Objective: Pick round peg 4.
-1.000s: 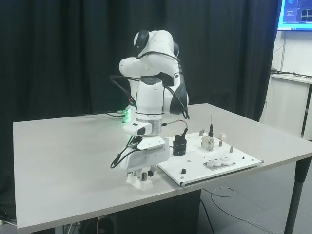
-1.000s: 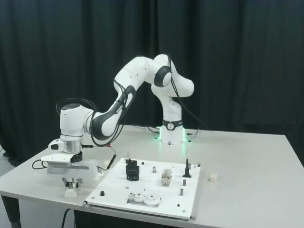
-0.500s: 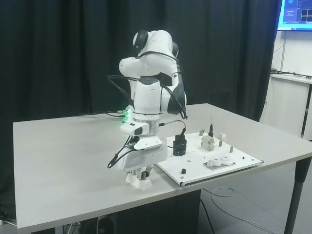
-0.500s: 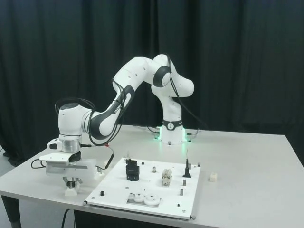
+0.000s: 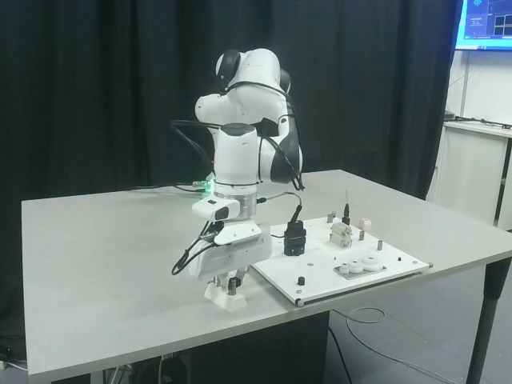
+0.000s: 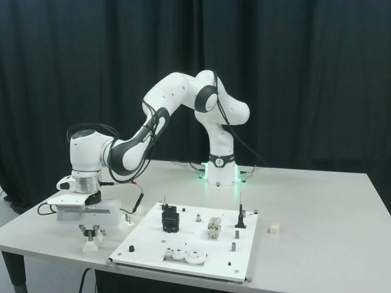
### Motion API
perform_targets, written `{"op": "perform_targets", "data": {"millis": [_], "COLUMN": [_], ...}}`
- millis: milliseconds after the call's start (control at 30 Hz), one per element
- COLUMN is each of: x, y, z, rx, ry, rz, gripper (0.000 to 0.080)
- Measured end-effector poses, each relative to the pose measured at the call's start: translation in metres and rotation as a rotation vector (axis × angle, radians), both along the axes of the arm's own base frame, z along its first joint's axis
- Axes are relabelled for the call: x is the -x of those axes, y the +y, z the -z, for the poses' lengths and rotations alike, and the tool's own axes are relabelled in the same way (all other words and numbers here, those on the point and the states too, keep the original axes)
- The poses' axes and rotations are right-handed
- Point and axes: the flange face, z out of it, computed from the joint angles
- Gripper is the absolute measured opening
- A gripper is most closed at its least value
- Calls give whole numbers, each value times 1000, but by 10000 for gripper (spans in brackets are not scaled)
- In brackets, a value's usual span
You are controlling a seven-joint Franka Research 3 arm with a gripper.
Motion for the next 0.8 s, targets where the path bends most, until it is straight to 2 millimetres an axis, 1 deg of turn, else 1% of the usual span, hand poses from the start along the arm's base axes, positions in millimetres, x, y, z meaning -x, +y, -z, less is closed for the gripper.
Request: {"op": "perform_targets", "data": {"millis": [300, 800], "x": [-5, -12], "y": [-4, -3], "z": [-12, -33], "rx": [-13, -35], "ry": [5, 23], "rz": [-6, -17], "gripper": [152, 152]}}
